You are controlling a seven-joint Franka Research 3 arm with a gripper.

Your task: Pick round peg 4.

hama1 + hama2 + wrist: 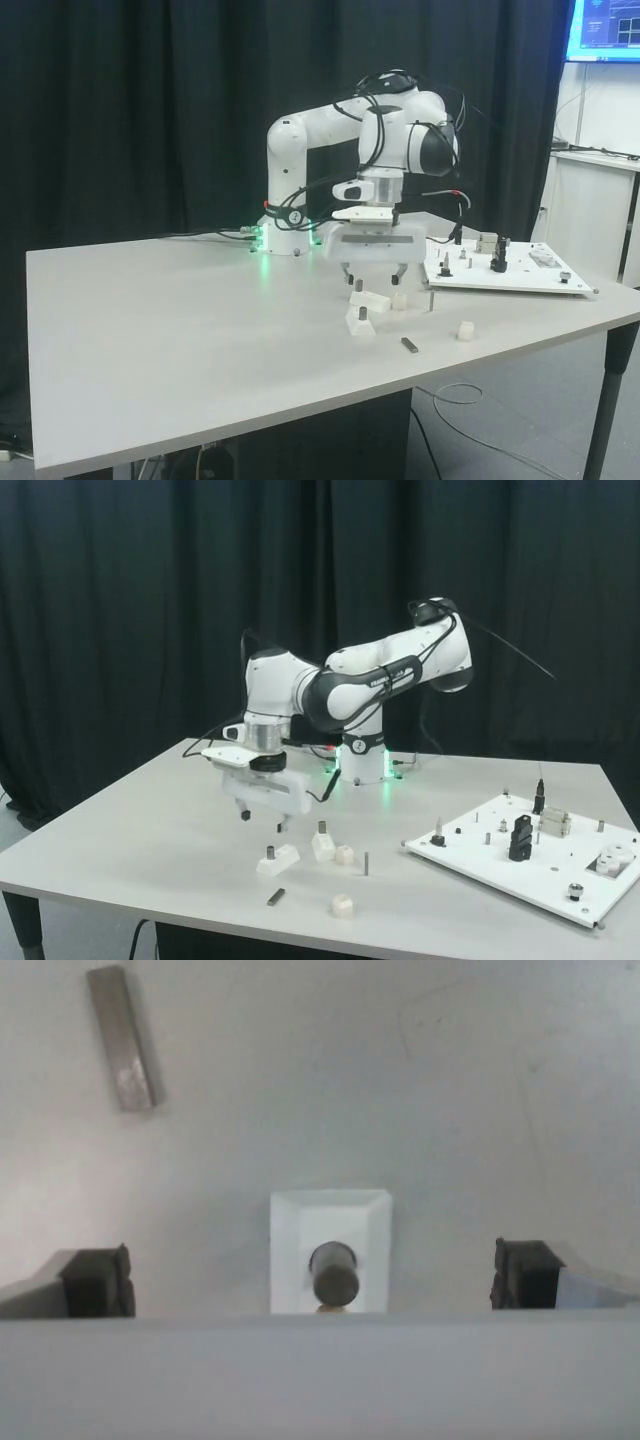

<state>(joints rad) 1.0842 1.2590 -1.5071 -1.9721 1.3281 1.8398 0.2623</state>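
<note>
Gripper point(313, 1280) spread wide, hovering over one round peg point(333, 1274) upright in white holder point(329, 1222), near table point(180, 330) front edge. Four white blocks, one grey bar point(122, 1037).

Round peg 4 point(334, 1274) dull metal; holder block point(330, 1225) smooth white plastic; table point(300, 1080) matt.

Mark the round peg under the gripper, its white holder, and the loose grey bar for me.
round peg point(334, 1278), wrist view, on its rounded top end.
white holder point(288, 1260), wrist view, on the bare face beside the peg.
grey bar point(123, 1038), wrist view, on its long upper face.
</note>
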